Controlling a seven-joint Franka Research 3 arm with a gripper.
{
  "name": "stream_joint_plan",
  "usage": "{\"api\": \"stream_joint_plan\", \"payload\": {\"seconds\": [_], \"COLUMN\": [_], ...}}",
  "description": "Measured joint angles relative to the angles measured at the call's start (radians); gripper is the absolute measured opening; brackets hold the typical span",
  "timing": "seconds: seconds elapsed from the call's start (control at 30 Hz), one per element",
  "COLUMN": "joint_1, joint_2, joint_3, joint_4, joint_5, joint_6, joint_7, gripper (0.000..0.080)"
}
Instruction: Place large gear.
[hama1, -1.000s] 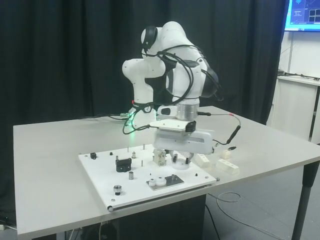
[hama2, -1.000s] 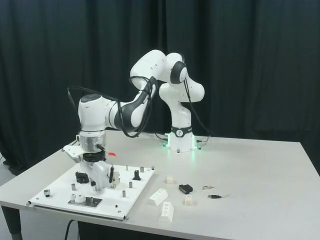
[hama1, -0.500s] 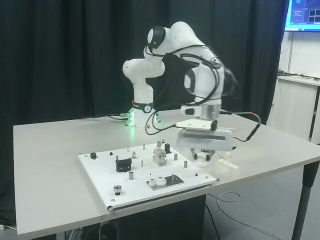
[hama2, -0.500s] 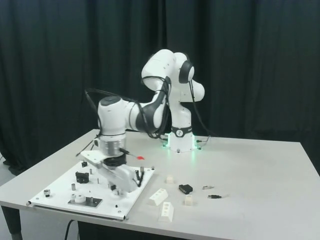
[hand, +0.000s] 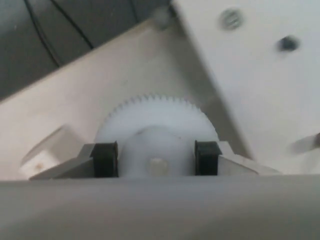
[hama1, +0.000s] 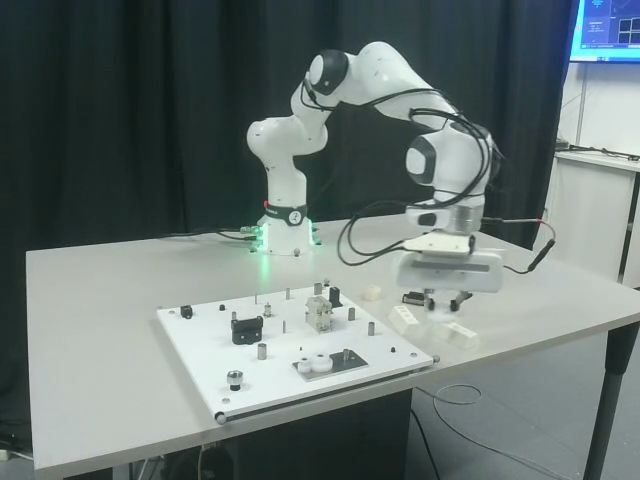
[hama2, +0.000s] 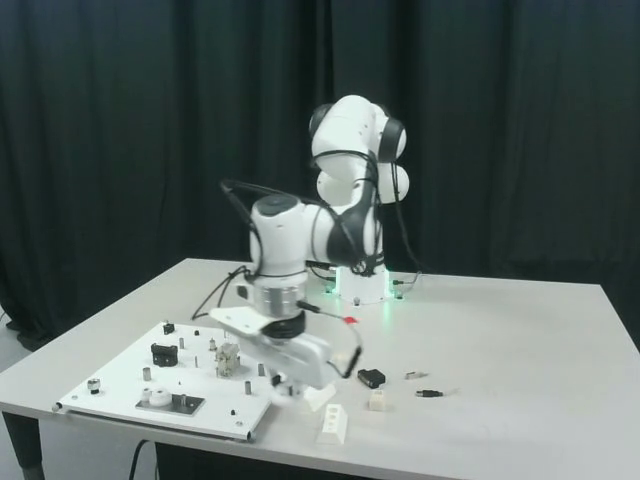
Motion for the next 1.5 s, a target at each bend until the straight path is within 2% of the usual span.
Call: {"api": "stream_joint_plan", "payload": {"seconds": [0.83, 1.23, 1.5], "joint_1": [0.225, 0.299, 0.331], "joint_2": [-0.009, -0.009, -0.009], "joint_3": [0.000, 0.000, 0.000], "joint_4": [-0.049, -0.092, -0.128], "joint_5": [0.000, -0.002, -0.023], "joint_6": [0.004, 0.037, 0.068], "joint_7": [0.136, 0.184, 0.211], "gripper": [0.0329, 0.0329, 0.0329]}}
